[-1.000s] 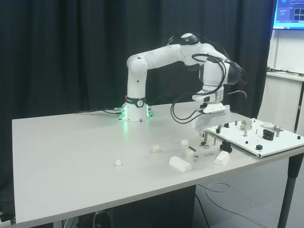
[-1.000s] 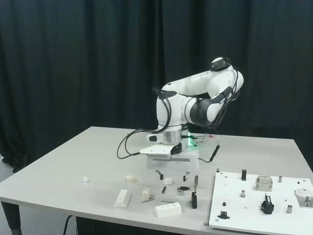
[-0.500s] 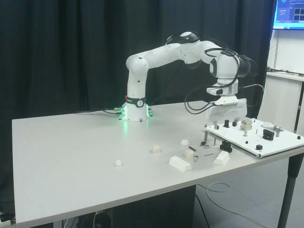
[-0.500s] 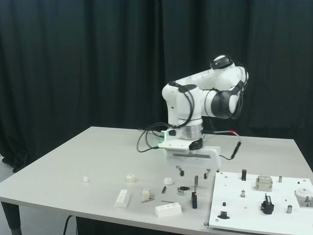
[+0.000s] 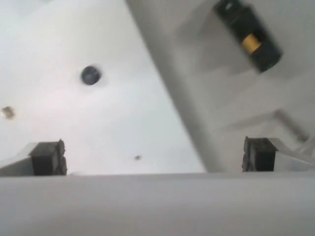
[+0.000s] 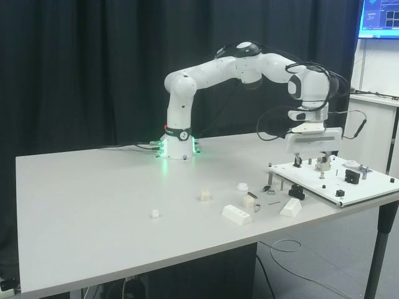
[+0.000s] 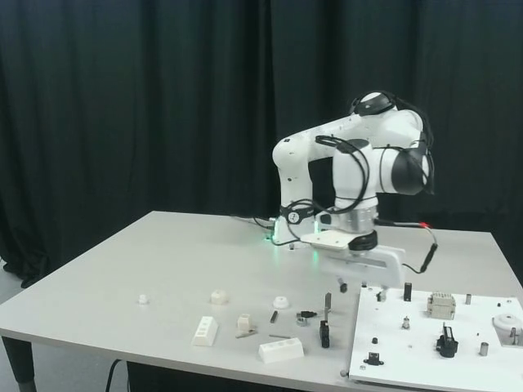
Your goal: Remove BNC.
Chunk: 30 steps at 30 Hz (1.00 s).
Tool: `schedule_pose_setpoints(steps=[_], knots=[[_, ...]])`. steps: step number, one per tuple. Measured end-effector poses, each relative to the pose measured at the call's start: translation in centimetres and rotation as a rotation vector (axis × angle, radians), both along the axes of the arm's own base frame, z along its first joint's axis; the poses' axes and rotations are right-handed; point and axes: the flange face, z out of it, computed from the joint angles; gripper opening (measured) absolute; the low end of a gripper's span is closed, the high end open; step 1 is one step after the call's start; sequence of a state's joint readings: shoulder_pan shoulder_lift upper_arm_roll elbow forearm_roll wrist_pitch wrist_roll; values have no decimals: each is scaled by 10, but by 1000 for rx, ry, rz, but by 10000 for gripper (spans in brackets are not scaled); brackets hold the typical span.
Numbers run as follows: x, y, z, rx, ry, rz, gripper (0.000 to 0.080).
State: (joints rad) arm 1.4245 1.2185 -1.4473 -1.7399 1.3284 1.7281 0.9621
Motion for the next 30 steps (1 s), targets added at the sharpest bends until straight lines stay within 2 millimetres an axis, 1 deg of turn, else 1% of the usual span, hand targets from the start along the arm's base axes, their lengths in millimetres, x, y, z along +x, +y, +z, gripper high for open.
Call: schedule_pose_setpoints(steps=[3, 8, 21, 30], knots=[[-2, 12, -2, 1, 6, -53, 800], [-5, 26, -5, 2, 14, -166, 800], [-13, 52, -20, 0, 23, -441, 800], [-23, 75, -31, -13, 7, -516, 800]])
